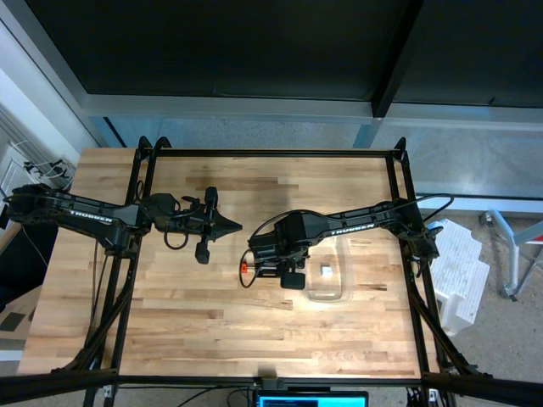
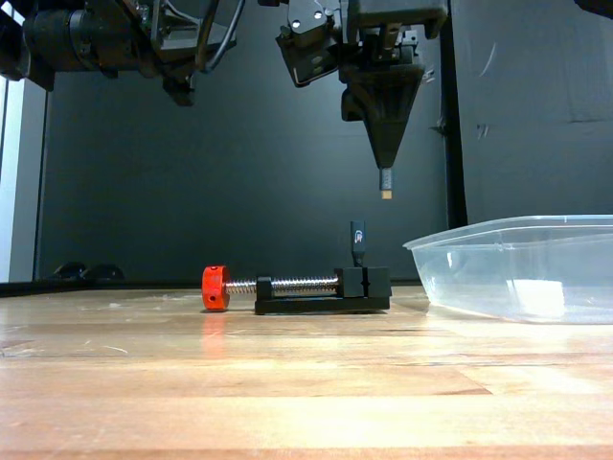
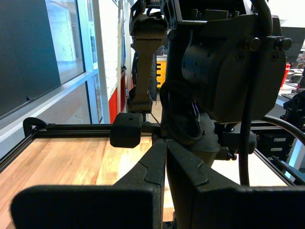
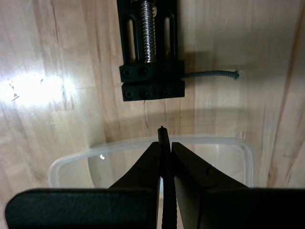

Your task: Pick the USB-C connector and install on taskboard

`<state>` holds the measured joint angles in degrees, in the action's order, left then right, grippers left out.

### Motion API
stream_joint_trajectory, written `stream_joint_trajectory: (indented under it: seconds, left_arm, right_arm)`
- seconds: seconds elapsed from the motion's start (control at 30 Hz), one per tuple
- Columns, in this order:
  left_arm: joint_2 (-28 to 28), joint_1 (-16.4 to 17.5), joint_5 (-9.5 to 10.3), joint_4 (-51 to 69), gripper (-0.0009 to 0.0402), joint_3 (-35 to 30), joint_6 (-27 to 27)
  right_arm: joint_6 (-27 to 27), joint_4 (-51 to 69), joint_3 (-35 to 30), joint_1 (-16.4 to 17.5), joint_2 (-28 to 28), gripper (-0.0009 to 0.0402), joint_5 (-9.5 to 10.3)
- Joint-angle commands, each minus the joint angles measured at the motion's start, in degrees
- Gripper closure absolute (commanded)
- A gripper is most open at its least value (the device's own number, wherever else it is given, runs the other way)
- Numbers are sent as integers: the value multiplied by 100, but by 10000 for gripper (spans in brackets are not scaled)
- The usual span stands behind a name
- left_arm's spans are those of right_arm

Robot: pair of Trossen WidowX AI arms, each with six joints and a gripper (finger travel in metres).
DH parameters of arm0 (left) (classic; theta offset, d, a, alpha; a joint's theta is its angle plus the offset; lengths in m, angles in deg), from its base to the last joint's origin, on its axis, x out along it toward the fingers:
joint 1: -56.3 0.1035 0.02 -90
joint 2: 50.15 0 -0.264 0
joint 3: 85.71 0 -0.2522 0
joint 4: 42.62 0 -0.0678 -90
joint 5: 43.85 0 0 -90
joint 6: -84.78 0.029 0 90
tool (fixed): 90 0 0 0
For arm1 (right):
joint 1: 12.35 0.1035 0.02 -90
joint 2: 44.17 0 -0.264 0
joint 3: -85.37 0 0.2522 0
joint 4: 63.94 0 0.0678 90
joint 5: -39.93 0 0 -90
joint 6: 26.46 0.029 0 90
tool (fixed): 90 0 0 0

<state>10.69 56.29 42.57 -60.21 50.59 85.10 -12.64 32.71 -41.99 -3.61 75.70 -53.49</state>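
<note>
The taskboard (image 2: pixel 321 292) is a small black block with a threaded screw and an orange-red knob (image 2: pixel 215 287), lying on the wood. It also shows as the taskboard (image 4: pixel 151 71) and taskboard (image 1: pixel 254 268). A small dark piece (image 2: pixel 357 241) stands upright on its right end. My right gripper (image 2: pixel 385 171) points straight down, shut on the USB-C connector (image 2: pixel 385 184), which hangs a little above and right of that piece, apart from it. The connector (image 4: pixel 163 134) pokes out past the shut right gripper (image 4: pixel 164 145). My left gripper (image 1: pixel 227 225) is parked high at the left, shut on nothing (image 3: pixel 166 143).
A clear plastic tray (image 2: pixel 517 273) sits just right of the taskboard, and the tray's rim (image 4: pixel 214 141) lies under the right gripper. A grey braided cable (image 4: pixel 212 74) runs out from the block's side. A black frame (image 1: pixel 271 153) borders the table.
</note>
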Motion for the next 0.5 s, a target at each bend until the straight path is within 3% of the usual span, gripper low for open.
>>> stream_joint_trajectory:
  seconds: [0.03, 0.5]
  left_arm:
    - [2, 0, -2, -2, 393, -2, 0]
    - [2, 0, -2, -4, 393, -2, 0]
  right_arm:
    - [-2, -22, -83, 2, 70, 393, -4]
    - [-98, -118, -396, 0, 343, 394, -26]
